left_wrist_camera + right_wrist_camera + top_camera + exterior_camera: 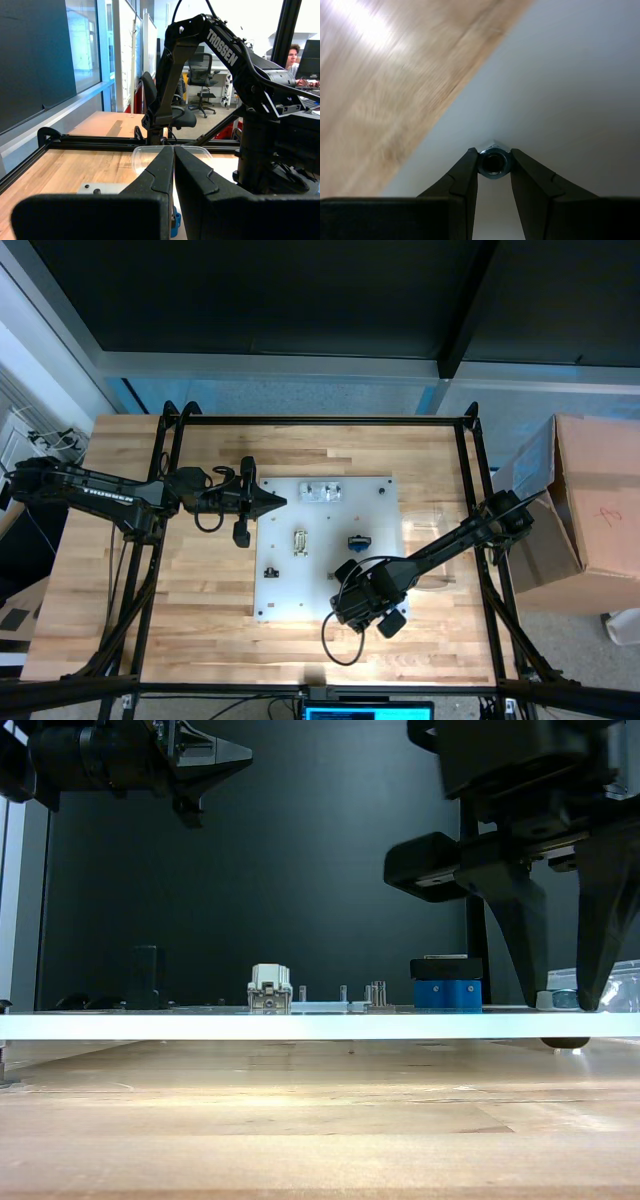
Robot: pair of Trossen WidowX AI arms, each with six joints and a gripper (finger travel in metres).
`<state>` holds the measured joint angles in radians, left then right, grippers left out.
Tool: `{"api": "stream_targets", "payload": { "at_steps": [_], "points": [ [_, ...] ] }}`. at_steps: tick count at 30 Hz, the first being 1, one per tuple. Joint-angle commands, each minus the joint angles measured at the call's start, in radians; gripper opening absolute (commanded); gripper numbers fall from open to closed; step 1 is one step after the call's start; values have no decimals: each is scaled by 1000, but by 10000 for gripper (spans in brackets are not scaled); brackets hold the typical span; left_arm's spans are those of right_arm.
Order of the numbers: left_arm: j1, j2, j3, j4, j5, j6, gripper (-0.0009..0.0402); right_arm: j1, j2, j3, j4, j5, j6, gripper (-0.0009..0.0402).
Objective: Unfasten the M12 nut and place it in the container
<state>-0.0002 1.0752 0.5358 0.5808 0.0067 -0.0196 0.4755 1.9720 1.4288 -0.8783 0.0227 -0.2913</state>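
Gripping silver hex nut (493, 163) low on smooth white board (300, 590): right hand (562, 1003); whether on its stud, cannot tell | left hand (280, 502) closed, empty, raised over board's left edge.

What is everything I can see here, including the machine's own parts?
table: one, pale wood, under everything.
board: one, white, mid-table.
nut: one, silver, at the board's near right edge; whether on its stud, cannot tell.
container: one, clear, right of the board.
block: one, blue, on the board.
box: one, brown, beyond the table's right edge.
left gripper: one, black, fingers shut, raised above the board's far left corner.
right gripper: one, black, fingers shut on the nut.
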Motion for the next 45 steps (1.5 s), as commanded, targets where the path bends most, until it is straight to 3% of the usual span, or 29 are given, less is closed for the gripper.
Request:
{"api": "stream_targets", "payload": {
  "at_steps": [1,7,15,27,32,39,42,45],
  "points": [
    [0,0,0,0,0,0,0,0,-1,0,-1,1,-142,10],
    [0,0,0,0,0,0,0,-1,-1,0,0,-20,-243,25],
    [0,0,0,0,0,0,0,0,-2,0,1,-24,-241,61],
    [0,0,0,0,0,0,0,2,-20,0,-3,-23,-238,183],
    [0,0,0,0,0,0,0,1,-39,0,-23,-24,-194,210],
    [0,0,0,0,0,0,0,0,-93,0,-27,-14,229,180],
    [0,0,0,0,0,0,0,-5,-111,0,-34,-18,515,138],
    [0,0,0,0,0,0,0,-6,-115,0,-49,-29,684,80]
  ]
}}
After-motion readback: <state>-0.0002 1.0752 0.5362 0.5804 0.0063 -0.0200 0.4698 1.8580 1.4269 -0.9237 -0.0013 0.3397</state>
